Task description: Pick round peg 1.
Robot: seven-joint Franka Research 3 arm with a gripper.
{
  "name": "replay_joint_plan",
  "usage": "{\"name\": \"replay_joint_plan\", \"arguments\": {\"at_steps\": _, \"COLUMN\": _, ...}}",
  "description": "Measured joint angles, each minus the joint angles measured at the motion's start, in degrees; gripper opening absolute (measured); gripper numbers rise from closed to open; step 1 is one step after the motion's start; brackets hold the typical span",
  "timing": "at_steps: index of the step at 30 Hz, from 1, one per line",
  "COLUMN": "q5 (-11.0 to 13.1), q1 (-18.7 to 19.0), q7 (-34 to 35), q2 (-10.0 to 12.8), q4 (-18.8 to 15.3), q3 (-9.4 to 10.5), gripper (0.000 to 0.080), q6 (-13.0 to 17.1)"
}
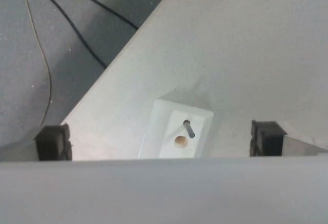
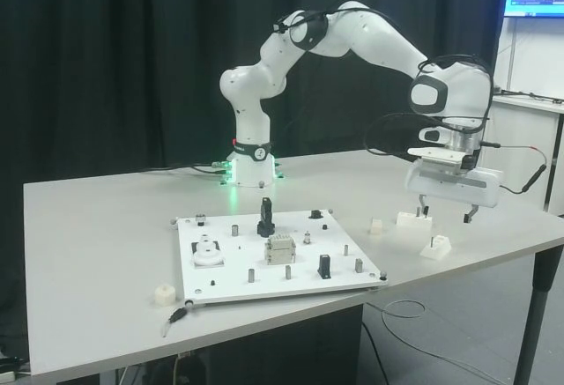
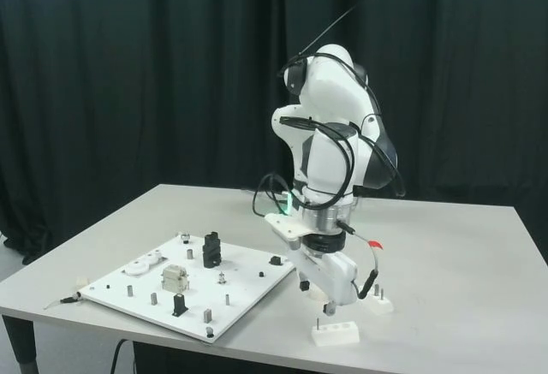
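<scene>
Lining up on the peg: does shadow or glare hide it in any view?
Wrist view: round peg plainly lit, no glare, only a faint shadow on the table; first room view: green glow at the arm's base, away from the gripper.

Even overhead light in both room views, black curtain backdrop dark, table (image 2: 106, 218) evenly lit with soft, faint shadows. Green glow at the arm base (image 2: 249, 172). Wrist view soft and hazy, near foreground band fully out of focus.
</scene>
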Motion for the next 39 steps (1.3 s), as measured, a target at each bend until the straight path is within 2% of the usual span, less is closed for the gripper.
{"name": "replay_joint_plan", "arguments": {"at_steps": 1, "q5": 0.0, "q1": 0.0, "q7": 0.0, "q2": 0.0, "q4": 0.0, "q3": 0.0, "gripper": 0.0776, "q6": 0.0}}
{"name": "replay_joint_plan", "arguments": {"at_steps": 12, "q5": 0.6, "q1": 0.3, "q7": 0.3, "q2": 0.0, "q4": -0.5, "q3": 0.17, "gripper": 0.0794, "q6": -0.3}}
{"name": "replay_joint_plan", "arguments": {"at_steps": 23, "q5": 0.9, "q1": 0.5, "q7": 2.5, "q2": 0.0, "q4": -3.3, "q3": 0.84, "gripper": 0.08, "q6": -0.1}}
{"name": "replay_joint_plan", "arguments": {"at_steps": 29, "q5": 1.2, "q1": 0.8, "q7": 3.0, "q2": 0.0, "q4": -5.3, "q3": 0.9, "gripper": 0.08, "q6": 2.1}}
{"name": "replay_joint_plan", "arguments": {"at_steps": 39, "q5": 1.3, "q1": 1.0, "q7": 4.6, "q2": 0.0, "q4": -9.1, "q3": 0.91, "gripper": 0.08, "q6": 8.0}}
